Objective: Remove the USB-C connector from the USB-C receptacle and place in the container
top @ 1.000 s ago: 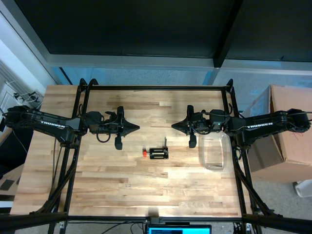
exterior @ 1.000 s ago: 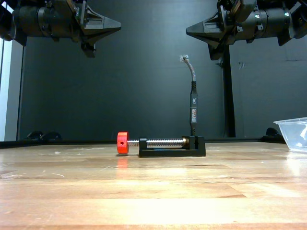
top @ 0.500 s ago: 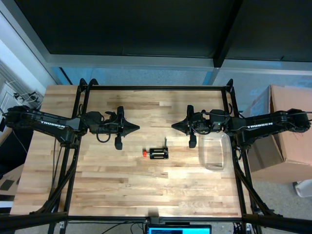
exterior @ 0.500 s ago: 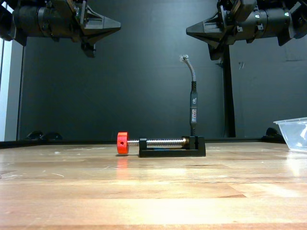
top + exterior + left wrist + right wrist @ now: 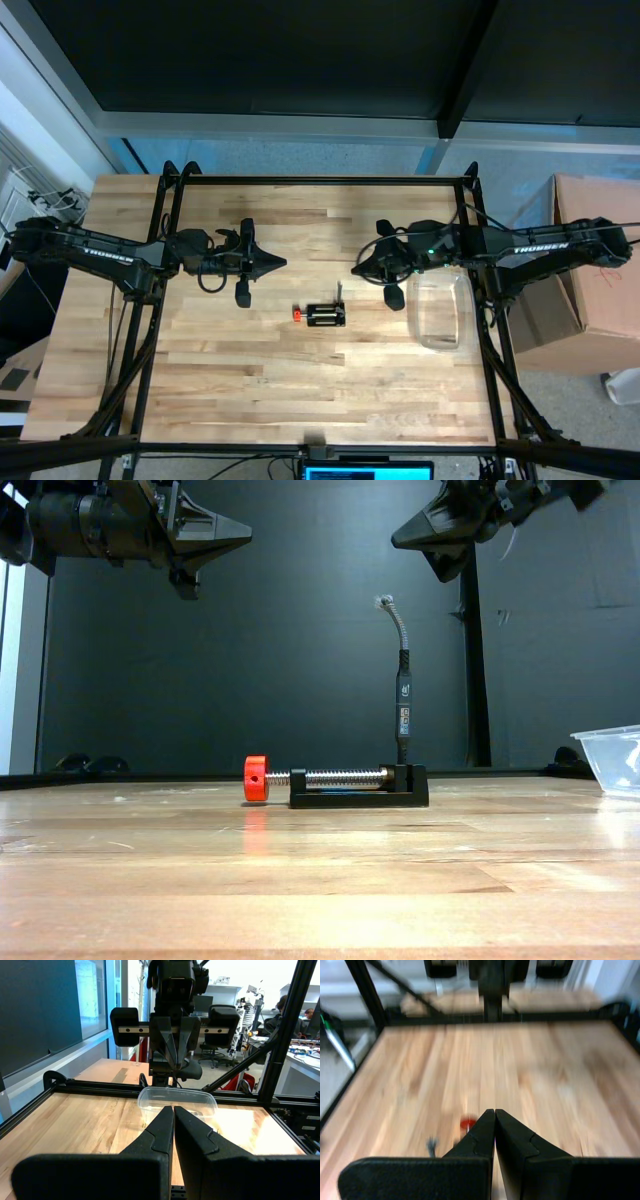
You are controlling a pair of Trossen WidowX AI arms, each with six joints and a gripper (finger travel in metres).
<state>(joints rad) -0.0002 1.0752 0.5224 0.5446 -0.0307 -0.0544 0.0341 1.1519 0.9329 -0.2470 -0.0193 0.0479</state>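
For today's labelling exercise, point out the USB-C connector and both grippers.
USB-C connector (image 5: 404, 695): low view, upright body, plugged in.
left gripper (image 5: 246, 527): low view, shut tips, held high.
right gripper (image 5: 395, 542): low view, shut tips, held high.

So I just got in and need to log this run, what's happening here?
Nothing is held yet. The USB-C connector stands upright in the USB-C receptacle, which a small clamp holds at mid-table. The left gripper and right gripper hang high above, one each side, both shut and empty. The container sits on the right arm's side.

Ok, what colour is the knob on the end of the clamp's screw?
Red. The knob shows best in the low view.
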